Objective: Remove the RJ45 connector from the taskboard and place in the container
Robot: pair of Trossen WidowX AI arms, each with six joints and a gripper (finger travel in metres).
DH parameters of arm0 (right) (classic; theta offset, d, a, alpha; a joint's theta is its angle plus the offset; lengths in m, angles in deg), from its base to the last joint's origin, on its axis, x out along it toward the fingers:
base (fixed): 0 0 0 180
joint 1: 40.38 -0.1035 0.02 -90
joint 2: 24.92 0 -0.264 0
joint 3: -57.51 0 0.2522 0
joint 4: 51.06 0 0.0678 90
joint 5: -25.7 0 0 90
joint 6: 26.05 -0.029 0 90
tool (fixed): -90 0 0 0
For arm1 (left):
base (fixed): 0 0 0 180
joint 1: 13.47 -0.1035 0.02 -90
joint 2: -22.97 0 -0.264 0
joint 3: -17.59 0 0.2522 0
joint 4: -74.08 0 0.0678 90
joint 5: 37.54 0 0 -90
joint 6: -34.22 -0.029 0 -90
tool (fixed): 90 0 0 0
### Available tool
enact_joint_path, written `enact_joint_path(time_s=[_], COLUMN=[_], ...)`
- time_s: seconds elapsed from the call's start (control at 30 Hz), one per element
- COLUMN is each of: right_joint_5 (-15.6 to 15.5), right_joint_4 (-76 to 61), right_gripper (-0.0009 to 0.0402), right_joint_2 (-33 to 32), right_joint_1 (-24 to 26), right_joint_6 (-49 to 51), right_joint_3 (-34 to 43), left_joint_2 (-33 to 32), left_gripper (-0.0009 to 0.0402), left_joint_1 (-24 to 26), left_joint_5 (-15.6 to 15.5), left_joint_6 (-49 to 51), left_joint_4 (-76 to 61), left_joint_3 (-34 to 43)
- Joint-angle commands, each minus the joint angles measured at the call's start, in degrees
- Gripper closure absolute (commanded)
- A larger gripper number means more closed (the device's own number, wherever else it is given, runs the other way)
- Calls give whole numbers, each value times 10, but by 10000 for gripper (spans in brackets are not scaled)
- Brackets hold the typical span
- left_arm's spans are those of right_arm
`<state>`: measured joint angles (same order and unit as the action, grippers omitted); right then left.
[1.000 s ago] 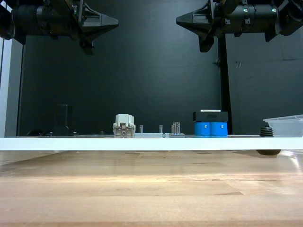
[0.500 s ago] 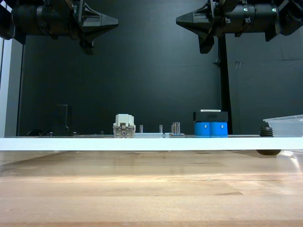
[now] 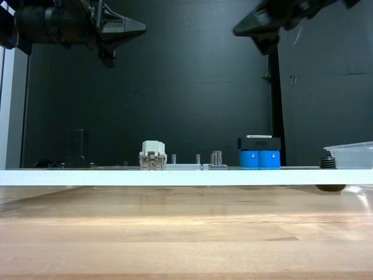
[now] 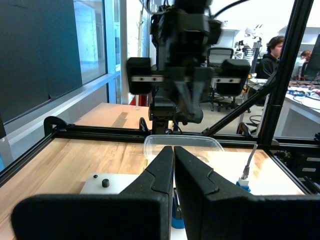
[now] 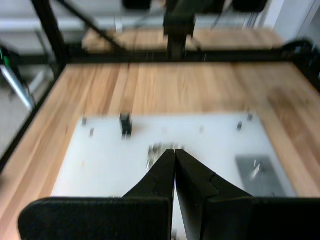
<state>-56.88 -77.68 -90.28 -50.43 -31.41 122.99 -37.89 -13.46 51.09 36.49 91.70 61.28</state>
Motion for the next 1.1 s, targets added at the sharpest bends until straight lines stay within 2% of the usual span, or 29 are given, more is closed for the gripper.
enact_joint_path(time_s=[0.03, 0.17, 0.4, 0.8, 0.93, 1.1], right_joint_5=[33, 66, 91, 88, 61, 48], right_joint_4=[-71, -145, -262, -410, -444, -449], right_gripper=[393, 393, 393, 393, 393, 377], right_joint_2=[0, 0, -11, -85, -114, -143], right_joint_1=[-38, -86, -165, -266, -279, -286], right_joint_6=[-24, -68, -146, -266, -289, -303], right_joint_3=[23, 45, 76, 150, 171, 179], left_joint_2=[0, 0, 0, 0, 0, 0], left_gripper=[393, 393, 393, 393, 393, 393], left_joint_1=[0, 0, 0, 0, 0, 0], left_joint_5=[0, 0, 0, 0, 0, 0], left_joint_6=[0, 0, 0, 0, 0, 0], left_joint_4=[0, 0, 0, 0, 0, 0], left_joint_3=[0, 0, 0, 0, 0, 0])
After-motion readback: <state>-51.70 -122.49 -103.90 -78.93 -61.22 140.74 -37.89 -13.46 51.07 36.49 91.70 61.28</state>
